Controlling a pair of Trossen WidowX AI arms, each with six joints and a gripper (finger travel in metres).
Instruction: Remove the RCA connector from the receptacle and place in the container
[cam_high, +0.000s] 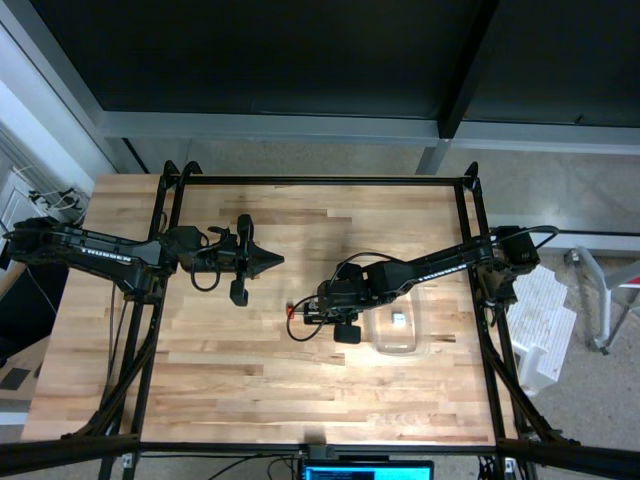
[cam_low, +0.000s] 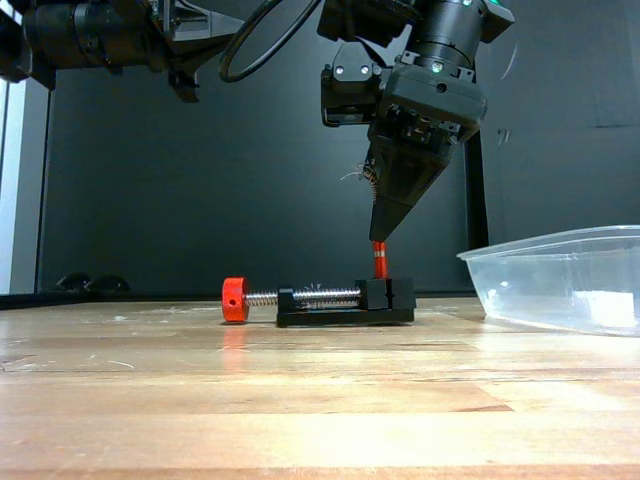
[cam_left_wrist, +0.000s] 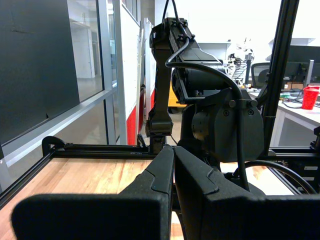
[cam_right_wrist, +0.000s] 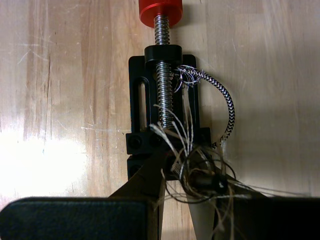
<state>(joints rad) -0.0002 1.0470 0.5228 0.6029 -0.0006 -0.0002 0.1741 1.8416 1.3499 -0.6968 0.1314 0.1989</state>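
The receptacle (cam_low: 345, 299) is a small black block with a silvery screw and a red-orange knob (cam_low: 234, 299), lying on the wooden table (cam_high: 250, 390) left of the container (cam_low: 560, 272). The RCA connector (cam_low: 378, 260) stands upright from the block's right end, its reddish stem showing. My right gripper (cam_low: 381, 236) points straight down and is shut on the connector's top, with frayed wires and a braided cable (cam_right_wrist: 227, 107) trailing from between its fingers. The receptacle (cam_right_wrist: 165, 125) lies directly under it. My left gripper (cam_high: 272, 260) hangs shut over the table's left half, away from everything.
The clear container (cam_high: 412, 345) sits just right of the receptacle (cam_high: 308, 313) and holds a small whitish square piece (cam_high: 398, 318). A black frame (cam_high: 320, 181) borders the table. The left arm (cam_high: 90, 250) stretches in from the left edge.
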